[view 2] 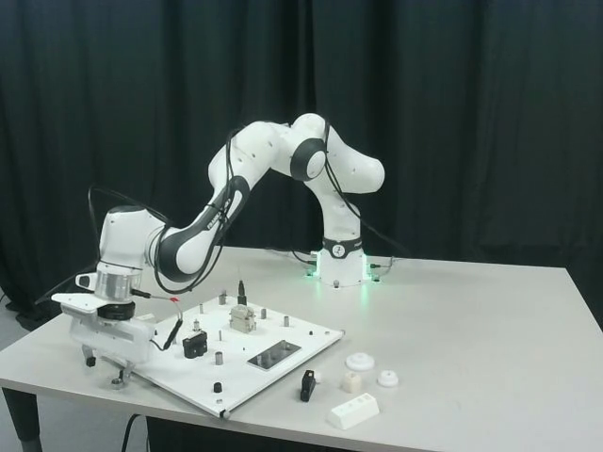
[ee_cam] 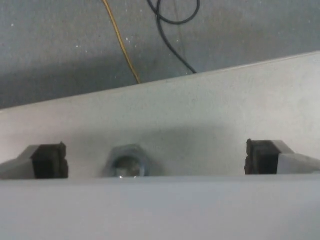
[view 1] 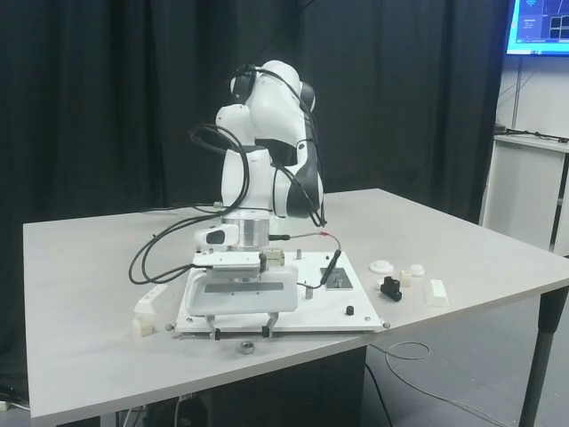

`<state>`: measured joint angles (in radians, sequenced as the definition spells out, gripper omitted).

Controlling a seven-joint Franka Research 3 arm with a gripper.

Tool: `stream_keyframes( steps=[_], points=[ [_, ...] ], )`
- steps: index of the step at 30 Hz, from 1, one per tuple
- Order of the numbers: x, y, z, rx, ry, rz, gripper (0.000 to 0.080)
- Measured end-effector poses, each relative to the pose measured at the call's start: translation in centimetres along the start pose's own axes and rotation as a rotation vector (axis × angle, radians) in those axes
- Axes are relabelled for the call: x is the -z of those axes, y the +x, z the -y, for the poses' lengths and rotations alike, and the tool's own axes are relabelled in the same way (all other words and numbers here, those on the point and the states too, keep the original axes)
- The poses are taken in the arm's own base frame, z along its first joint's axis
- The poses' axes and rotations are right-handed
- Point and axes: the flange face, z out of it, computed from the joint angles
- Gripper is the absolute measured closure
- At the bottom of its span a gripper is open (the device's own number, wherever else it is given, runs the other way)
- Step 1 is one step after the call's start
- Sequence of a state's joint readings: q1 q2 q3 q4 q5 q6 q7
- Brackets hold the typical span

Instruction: Remove Ethernet.

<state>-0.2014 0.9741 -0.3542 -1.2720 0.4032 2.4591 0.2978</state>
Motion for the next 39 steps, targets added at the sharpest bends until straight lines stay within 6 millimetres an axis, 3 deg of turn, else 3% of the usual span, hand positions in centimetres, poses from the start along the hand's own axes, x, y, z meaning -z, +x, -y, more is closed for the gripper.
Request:
stream_keyframes(
  steps=[17,39],
  points=[
    [2.1,1.0,1.0,0.01,-0.007,0.046,0.0003],
    [5.5,0.9,2.3,0.04,-0.027,0.105,0.0003]
  ],
)
